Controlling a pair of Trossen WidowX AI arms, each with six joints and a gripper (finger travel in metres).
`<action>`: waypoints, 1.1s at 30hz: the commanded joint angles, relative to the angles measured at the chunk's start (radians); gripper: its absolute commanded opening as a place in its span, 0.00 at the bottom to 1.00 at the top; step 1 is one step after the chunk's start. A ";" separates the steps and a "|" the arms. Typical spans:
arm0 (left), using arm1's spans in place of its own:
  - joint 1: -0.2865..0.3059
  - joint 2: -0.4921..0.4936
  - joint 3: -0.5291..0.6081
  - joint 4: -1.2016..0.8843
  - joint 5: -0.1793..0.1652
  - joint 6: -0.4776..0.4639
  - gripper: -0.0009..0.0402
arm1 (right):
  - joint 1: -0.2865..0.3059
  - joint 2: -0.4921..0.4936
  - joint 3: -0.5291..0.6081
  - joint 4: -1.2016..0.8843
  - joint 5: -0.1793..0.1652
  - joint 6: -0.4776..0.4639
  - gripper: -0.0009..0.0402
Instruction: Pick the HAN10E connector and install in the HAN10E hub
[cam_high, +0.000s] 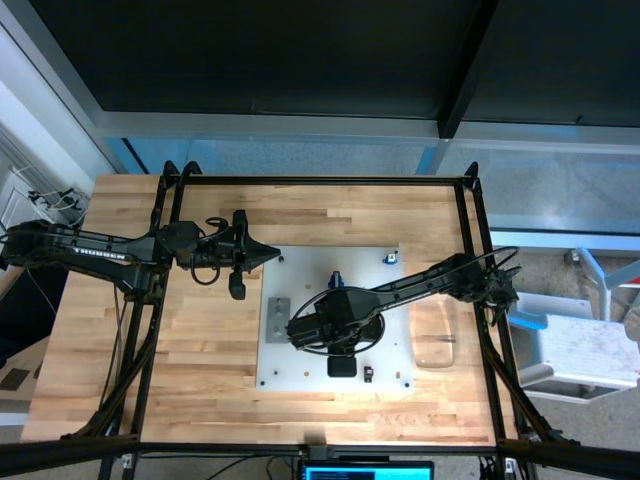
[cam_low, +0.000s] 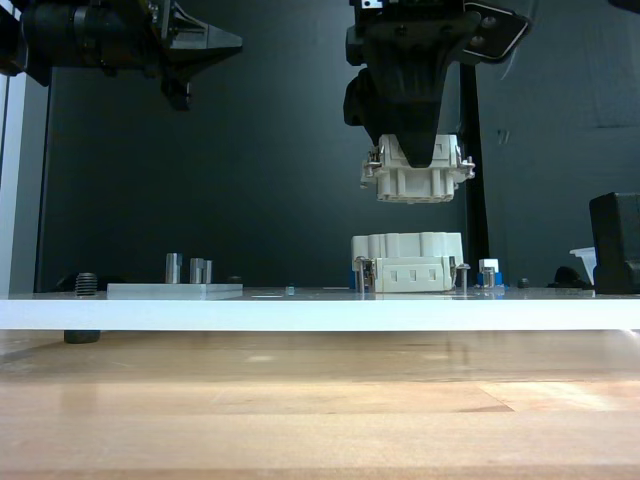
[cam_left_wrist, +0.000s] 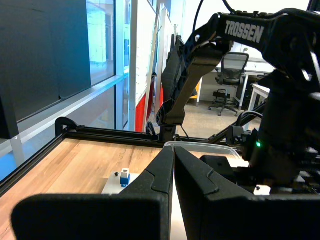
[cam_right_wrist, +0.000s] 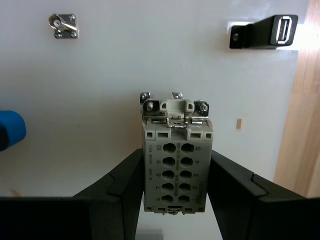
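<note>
Low view: right gripper (cam_low: 417, 160) clamps HAN10E connector (cam_low: 416, 182) above HAN10E hub (cam_low: 408, 263).
Handling: we judge it rigid, light; hold the long flanks.
Left gripper (cam_low: 225, 42): raised at left, jaws together.

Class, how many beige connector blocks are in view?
2. The right gripper holds one beige rectangular plug block above the white plate; one beige socket sits fixed beneath it. The left gripper hangs shut at left.
</note>
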 joint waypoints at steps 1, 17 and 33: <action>0.000 0.000 0.000 -0.001 0.000 0.000 0.02 | 0.000 0.021 0.015 0.006 0.000 0.003 0.04; 0.000 0.000 0.000 0.000 0.000 0.000 0.02 | -0.009 0.023 -0.010 0.042 -0.002 -0.003 0.04; 0.000 0.000 0.000 0.000 0.000 0.000 0.02 | -0.009 0.023 -0.056 0.076 -0.005 -0.012 0.04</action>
